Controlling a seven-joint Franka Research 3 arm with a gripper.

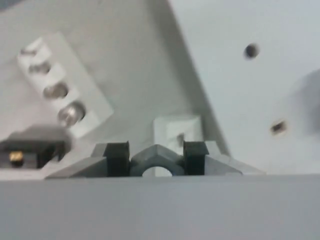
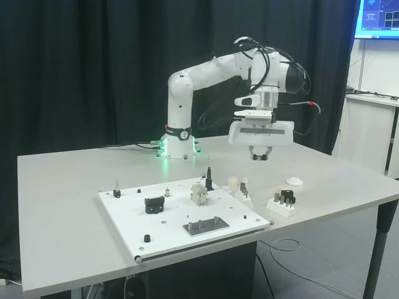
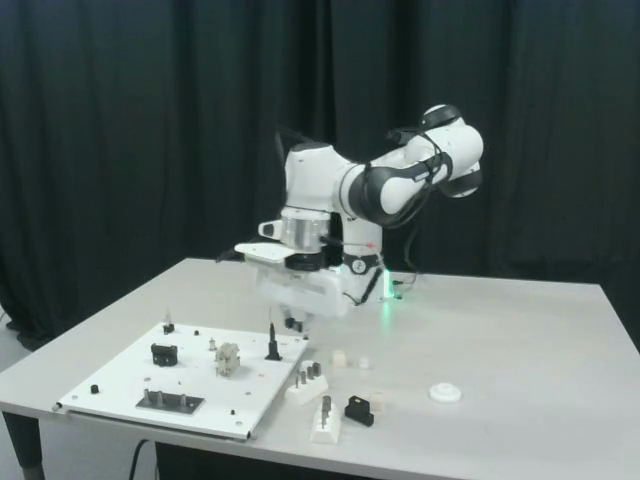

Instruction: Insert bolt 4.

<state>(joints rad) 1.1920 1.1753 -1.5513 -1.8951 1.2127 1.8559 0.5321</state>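
Observation:
My gripper hangs well above the table, near the white board's far right corner. Its black fingers stand apart with nothing between them, so the gripper is open. Below it in the wrist view lies a white holder with several bolts standing in a row. A small white block sits almost straight under the fingers. The room views show two bolt holders, one at the board's edge and one further out. I cannot tell which bolt is bolt 4.
The white board carries a black peg, a small grey part, a black block and a grey plate. A white disc and a black piece lie on the grey table.

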